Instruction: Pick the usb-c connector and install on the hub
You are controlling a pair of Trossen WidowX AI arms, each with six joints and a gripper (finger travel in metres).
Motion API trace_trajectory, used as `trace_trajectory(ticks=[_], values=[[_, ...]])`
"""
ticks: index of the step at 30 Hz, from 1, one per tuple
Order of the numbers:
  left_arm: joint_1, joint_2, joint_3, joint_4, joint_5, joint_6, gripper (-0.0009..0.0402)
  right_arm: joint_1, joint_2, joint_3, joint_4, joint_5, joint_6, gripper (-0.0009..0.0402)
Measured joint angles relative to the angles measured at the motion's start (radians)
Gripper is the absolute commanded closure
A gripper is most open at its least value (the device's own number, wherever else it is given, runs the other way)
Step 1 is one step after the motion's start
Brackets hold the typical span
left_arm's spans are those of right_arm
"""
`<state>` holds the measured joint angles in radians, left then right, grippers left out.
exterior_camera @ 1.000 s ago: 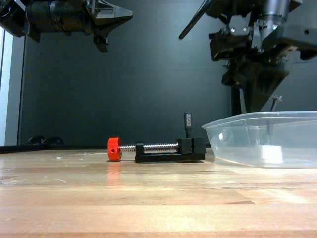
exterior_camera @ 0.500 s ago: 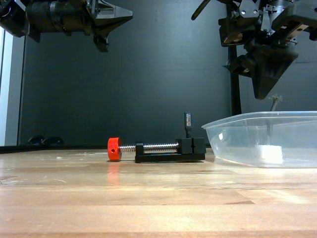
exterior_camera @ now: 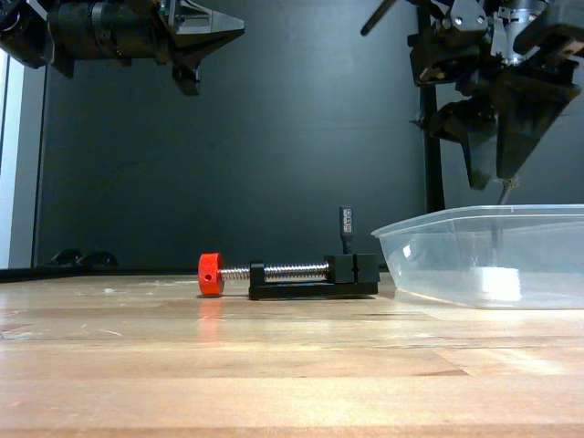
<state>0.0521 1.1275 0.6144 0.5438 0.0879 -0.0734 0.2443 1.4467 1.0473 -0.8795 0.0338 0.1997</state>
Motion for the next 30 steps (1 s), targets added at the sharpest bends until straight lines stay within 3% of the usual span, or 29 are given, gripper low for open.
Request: trace_trajectory(ticks=[8,30], values=[[0.0,0.0,0.0,0.0,0.0,0.0,0.0393,0.005,0.002,-0.024,0.008,0.026,0.001,0.0197],[0.0,0.0,0.0,0.0,0.0,0.0,0.0393,0.011,0.012,-0.172,0.208,0.031,0.009,0.0197]])
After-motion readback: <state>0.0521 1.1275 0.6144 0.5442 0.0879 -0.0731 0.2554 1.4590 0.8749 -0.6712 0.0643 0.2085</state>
